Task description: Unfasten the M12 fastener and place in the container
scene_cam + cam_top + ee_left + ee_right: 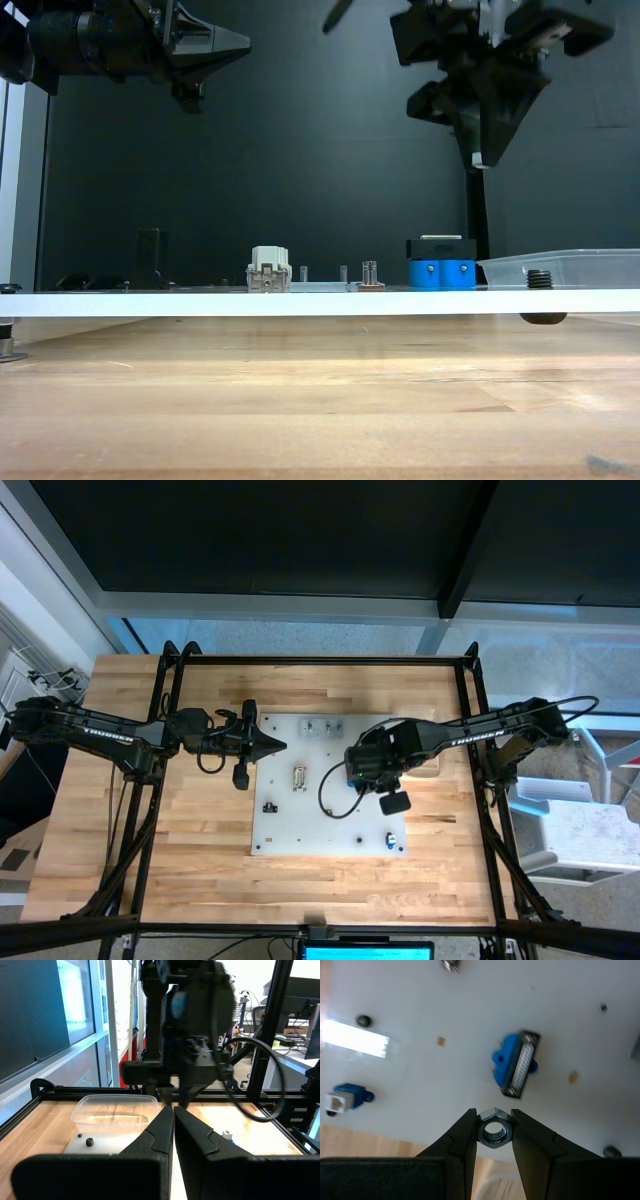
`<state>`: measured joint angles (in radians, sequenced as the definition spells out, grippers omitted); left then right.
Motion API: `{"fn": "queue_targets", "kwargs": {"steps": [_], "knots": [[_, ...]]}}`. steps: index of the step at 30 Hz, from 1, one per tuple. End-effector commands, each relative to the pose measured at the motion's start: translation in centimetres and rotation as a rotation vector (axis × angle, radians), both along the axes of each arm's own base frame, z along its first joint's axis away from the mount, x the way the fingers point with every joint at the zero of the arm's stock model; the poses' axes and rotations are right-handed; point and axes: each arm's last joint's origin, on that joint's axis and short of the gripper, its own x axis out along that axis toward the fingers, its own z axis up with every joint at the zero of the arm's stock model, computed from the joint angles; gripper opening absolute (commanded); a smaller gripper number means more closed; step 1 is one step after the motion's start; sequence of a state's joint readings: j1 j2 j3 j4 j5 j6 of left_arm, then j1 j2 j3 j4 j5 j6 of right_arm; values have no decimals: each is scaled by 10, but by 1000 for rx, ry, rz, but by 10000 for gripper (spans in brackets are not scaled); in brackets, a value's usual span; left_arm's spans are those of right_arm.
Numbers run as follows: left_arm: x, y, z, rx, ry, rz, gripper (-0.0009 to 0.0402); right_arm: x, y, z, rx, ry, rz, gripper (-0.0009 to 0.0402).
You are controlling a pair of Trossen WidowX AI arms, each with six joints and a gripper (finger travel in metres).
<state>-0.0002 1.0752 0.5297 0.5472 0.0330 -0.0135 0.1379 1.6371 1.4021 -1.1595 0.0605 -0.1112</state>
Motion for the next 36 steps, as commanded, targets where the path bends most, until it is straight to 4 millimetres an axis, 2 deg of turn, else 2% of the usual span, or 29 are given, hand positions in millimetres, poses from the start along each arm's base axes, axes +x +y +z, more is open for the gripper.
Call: {"fn": "queue_targets", "kwargs": {"steps": [1,9,14,27,36], "knots": [[0,0,0,0,0,0,0,-8,-18,-1,-1,-2,-54,0],[0,0,0,0,0,0,0,-31,-61,0,-8,-7,-163,0],[0,0,0,0,0,0,0,-45,-77,-1,-16,-6,-188,0],[0,0,0,0,0,0,0,-89,-97,-17,-24,17,-248,0],[0,0,0,0,0,0,0,-108,-107,-29,-23,53,-284,0]]}}
